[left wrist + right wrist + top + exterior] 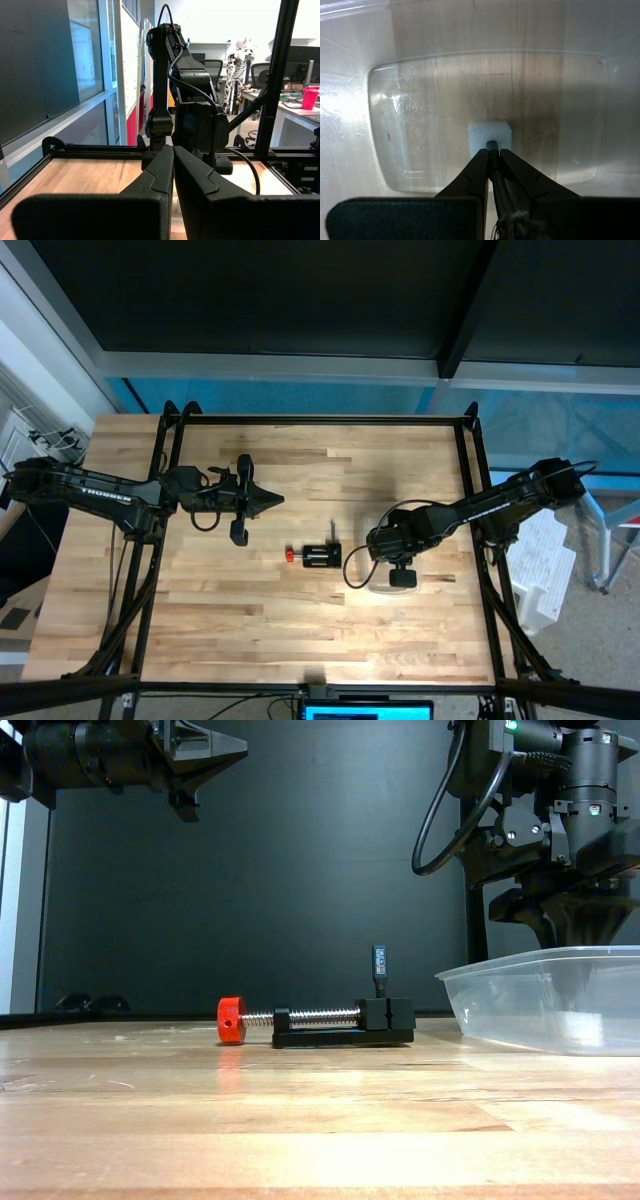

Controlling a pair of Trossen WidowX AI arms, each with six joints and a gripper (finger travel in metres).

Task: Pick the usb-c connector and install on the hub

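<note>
Wooden table (250, 620) is carrying a clamp (330, 1023) gripping the upright hub (379, 963). Right gripper (492, 152) is pinching the usb-c connector (492, 146) inside the plastic bin (520, 1010), 3 o'clock of the clamp; lifting and plugging are remaining. Left gripper (277, 500), fingers pressed together, is hovering at 10 o'clock.

usb-c connector (492, 145): black, slim, pinched in the right claw (493, 152), near the vise (330, 1020).
hub (379, 970): dark, narrow, upright in that vise.
</note>
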